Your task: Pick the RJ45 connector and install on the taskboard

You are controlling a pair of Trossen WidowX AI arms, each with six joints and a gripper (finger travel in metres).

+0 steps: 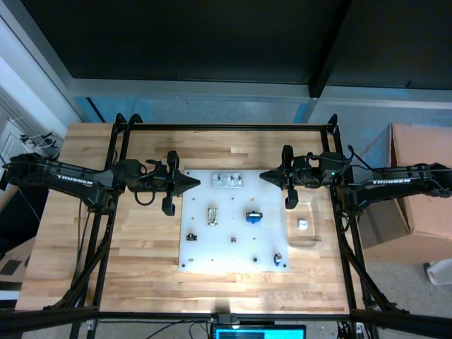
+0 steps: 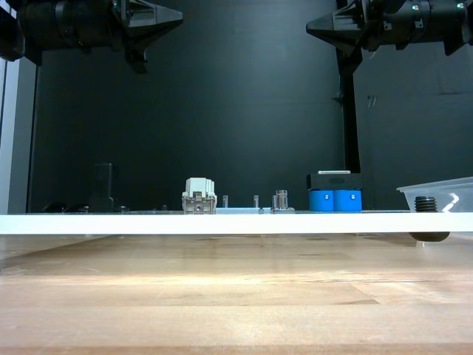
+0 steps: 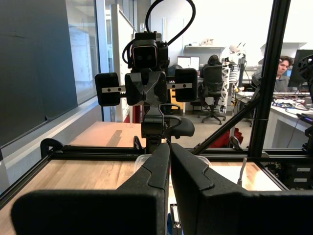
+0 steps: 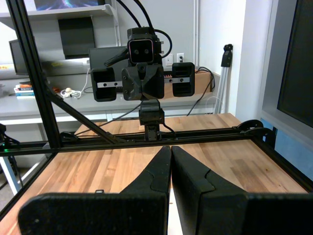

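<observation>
The small blue jack [image 1: 280, 260] sits at the white board's [image 1: 205, 247] near right corner. A darker grey piece covers its top, which looks like the connector seated in it, though I see no cable. In the low view a dark ribbed stub [image 2: 424, 203] stands there. The white block [image 1: 302, 224] in the clear tray [image 1: 311, 241] looks bare. My left gripper [image 1: 198, 182] hovers high off the board's far left corner, shut and holding nothing [image 3: 169, 149]. My right gripper [image 1: 262, 174] hovers high off the far right corner, shut and holding nothing [image 4: 171, 149].
On the board stand a blue block [image 1: 253, 216], a pale grey connector housing [image 1: 211, 215] and a clear part [image 1: 229, 181] at the far edge. A black frame [image 1: 226, 128] rings the wooden table. A cardboard box [image 1: 417, 191] sits at the right.
</observation>
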